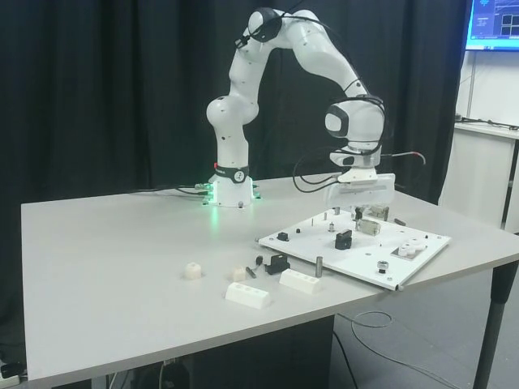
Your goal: Place square peg 1.
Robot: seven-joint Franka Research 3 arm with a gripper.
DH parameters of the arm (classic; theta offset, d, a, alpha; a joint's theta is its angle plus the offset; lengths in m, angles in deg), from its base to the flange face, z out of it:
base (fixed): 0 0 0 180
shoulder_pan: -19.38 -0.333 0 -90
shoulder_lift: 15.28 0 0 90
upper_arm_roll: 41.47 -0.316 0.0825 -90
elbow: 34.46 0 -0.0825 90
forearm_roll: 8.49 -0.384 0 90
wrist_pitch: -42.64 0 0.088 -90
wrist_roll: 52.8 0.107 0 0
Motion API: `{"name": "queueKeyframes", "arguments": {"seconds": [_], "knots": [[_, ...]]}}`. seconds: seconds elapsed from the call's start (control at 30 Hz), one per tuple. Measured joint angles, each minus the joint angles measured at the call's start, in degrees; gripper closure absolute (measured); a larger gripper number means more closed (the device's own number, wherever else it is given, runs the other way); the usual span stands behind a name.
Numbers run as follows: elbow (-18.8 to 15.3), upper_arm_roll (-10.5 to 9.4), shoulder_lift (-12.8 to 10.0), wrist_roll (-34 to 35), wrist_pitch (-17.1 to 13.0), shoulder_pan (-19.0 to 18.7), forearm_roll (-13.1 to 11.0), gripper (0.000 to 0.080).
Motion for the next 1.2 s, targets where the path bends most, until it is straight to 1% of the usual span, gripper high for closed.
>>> {"name": "queueKeyframes", "arguments": {"seconds": [0.13,0.3,0.77,0.97,1.2], "knots": [[0.0,0.11,1.0,0.5,0.9,0.0,0.7,0.078],[0.0,0.22,1.5,0.5,1.2,0.0,1.1,0.078],[0.0,0.5,1.6,0.5,1.2,0.0,2.6,0.078],[0.0,0.93,1.6,0.5,1.5,0.0,5.4,0.078],[0.0,2.41,2.0,0.5,3.6,0.4,9.4,0.078]]}}
